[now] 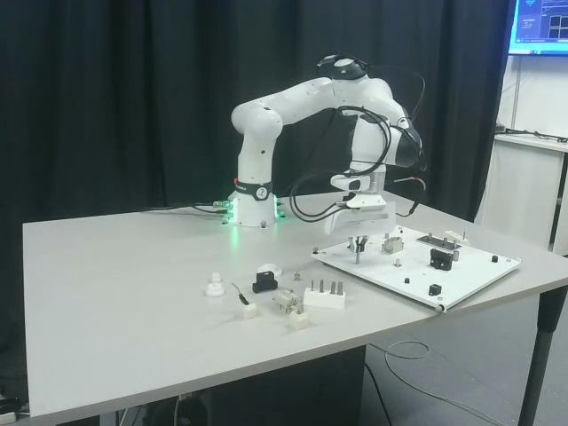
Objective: Insert round peg 2.
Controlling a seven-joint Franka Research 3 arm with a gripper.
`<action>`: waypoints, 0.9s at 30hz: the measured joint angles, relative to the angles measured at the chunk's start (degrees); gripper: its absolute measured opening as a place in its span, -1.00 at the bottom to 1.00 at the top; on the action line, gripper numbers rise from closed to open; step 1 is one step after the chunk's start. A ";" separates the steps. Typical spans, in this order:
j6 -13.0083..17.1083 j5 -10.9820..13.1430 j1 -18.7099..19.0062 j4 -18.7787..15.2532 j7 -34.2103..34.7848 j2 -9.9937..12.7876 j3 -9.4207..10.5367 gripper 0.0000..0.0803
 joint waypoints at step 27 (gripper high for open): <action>0.56 0.70 1.13 -1.09 0.00 0.00 0.19 -0.82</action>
